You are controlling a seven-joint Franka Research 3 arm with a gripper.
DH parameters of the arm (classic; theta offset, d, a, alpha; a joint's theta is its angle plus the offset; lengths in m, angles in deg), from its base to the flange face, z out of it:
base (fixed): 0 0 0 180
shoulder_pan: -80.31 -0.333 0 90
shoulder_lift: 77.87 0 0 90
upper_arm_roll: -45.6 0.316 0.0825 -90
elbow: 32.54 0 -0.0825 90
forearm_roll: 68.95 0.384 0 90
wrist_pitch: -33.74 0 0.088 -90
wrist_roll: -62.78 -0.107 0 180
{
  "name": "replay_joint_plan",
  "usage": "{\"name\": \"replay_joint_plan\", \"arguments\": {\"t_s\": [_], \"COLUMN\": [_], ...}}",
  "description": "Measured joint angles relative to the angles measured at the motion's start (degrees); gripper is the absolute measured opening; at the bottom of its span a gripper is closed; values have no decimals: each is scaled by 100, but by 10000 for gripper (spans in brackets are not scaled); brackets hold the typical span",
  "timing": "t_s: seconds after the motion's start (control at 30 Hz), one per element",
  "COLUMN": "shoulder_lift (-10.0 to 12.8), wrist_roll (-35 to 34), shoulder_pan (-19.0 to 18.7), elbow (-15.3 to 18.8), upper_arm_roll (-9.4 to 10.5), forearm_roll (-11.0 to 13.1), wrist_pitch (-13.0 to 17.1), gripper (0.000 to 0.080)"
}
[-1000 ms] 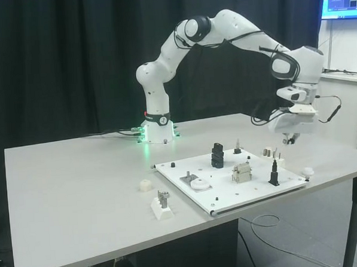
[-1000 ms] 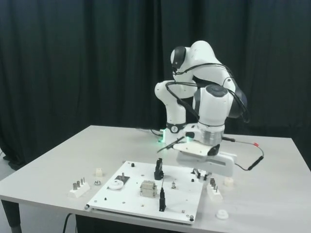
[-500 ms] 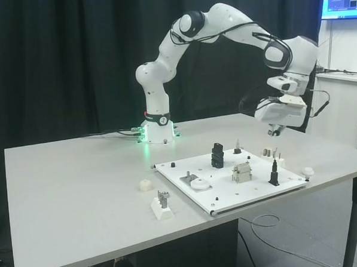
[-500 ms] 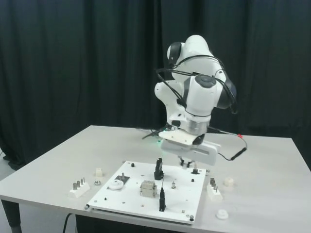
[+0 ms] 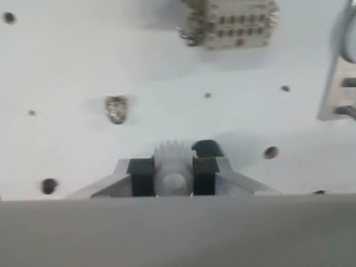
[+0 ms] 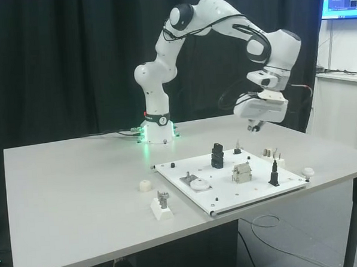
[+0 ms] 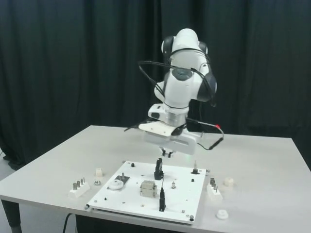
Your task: Insert small gear.
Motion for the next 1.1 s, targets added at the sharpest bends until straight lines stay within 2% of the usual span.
{"name": "replay_joint_plan", "arguments": {"t_s": [0.3,0.53,0.73,1.1], "shoulder_lift": [-419,-656,-775,-850], "wrist_roll": [347,747,1035,1598], "shoulder_pan": [349,678,955,1402], "elbow": [517,859,1140,1611], "upper_arm_roll": [1,1,2,3], "forearm_roll": [-171,-199,-199,-173], "wrist_pitch": [418,751,1068,1594], "gripper": [139,139,139,139]}}
